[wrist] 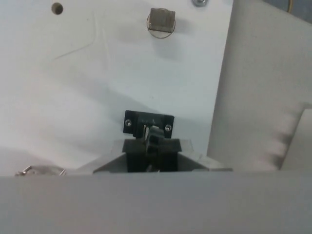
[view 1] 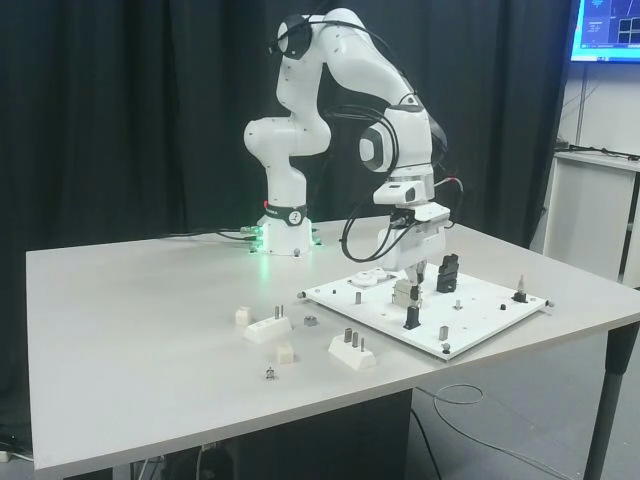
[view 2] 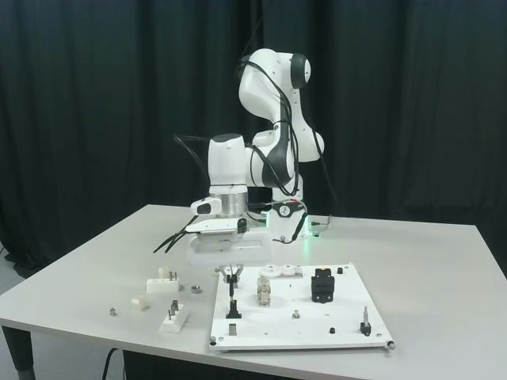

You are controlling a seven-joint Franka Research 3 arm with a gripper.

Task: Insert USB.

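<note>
Quick look from the remote station. The arm's two-finger gripper (wrist: pixel 151 152) is hanging low over the flat white task board (view 2: pixel 301 336) at the front of the grey table (view 1: pixel 140 330). As far as I can make out, the fingers are pinched on the small black-and-grey USB plug (wrist: pixel 154 138). That's my read rather than a sure thing, because the wrist view shows the plug wedged right between the tips with no gap I can spot.

The relation that matters is plug to port. The black socket block with two small screws (wrist: pixel 148 123) stands on the board almost straight under the gripper. In the second room view it sits just below the fingertips and apart from them, so nothing is seated yet. Only one arm here, so no choice about who goes.

The plug's long axis looks near vertical, with the mating end pointing down at the board, and the block's opening seems to face up. I'd guess the next move is a straight descent along that axis. The wrist view hints at a slight sideways offset between plug and slot, so I'd nudge before pressing, or it could jam on the rim.
</note>
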